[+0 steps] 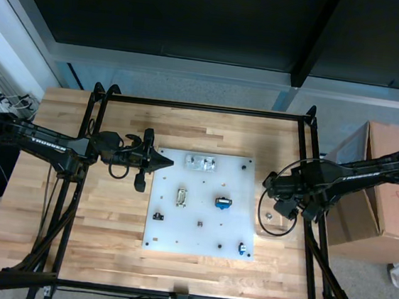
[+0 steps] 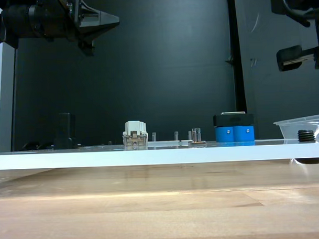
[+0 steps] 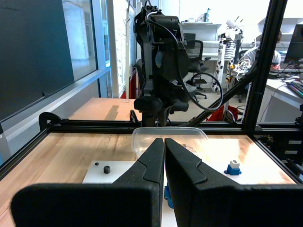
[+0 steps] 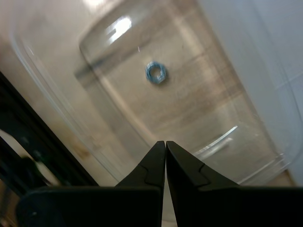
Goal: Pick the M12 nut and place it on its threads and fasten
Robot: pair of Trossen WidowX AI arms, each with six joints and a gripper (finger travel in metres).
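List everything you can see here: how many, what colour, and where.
table: one, wooden.
board: one, white, mid-table.
tray: one, clear, on the table right of the board.
nut: one, silver, lying free in the tray.
stud: one, black, bare, board's near right edge.
block: one, blue, on the board.
box: one, brown cardboard, beyond the table's right edge.
left hand: one, black, shut, raised over the board's far left edge.
right hand: one, black, shut, above the tray.
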